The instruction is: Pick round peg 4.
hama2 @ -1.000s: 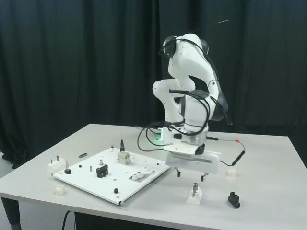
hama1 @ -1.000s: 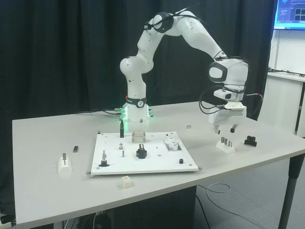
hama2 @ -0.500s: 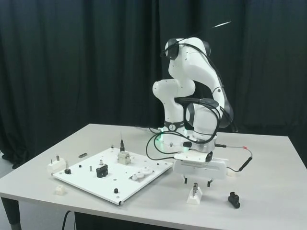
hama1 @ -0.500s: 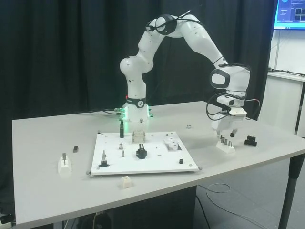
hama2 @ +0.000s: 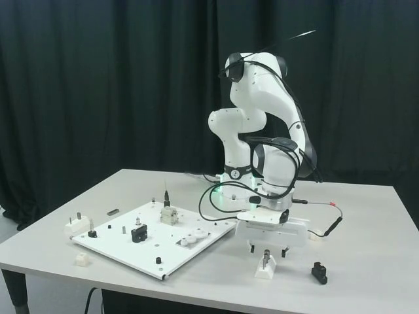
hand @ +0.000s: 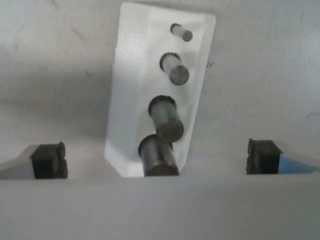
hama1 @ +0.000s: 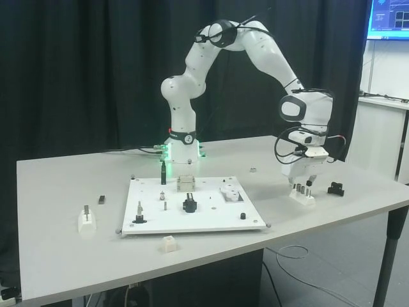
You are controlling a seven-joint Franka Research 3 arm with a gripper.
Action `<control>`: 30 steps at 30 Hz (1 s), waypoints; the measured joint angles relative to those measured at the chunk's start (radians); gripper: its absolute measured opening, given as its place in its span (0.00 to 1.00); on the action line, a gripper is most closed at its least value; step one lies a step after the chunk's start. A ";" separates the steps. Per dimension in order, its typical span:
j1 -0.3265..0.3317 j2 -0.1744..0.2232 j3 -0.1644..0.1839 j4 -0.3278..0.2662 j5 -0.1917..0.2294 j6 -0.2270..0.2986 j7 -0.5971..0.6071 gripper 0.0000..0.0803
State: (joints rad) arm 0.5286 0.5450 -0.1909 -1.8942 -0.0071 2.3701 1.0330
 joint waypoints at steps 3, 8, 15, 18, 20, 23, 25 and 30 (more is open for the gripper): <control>-0.001 0.000 0.000 -0.005 0.000 0.006 0.000 1.00; -0.005 0.000 0.000 -0.013 0.000 0.019 0.000 1.00; -0.011 0.000 0.000 -0.017 0.000 0.025 0.000 1.00; -0.013 0.000 0.000 -0.018 0.000 0.027 -0.001 1.00; -0.013 0.000 0.000 -0.018 0.000 0.030 -0.001 1.00; -0.014 0.000 0.001 -0.018 0.000 0.033 -0.001 1.00; -0.014 0.000 0.002 -0.018 0.001 0.033 -0.001 1.00; -0.019 -0.001 0.009 -0.018 0.004 0.033 -0.001 0.79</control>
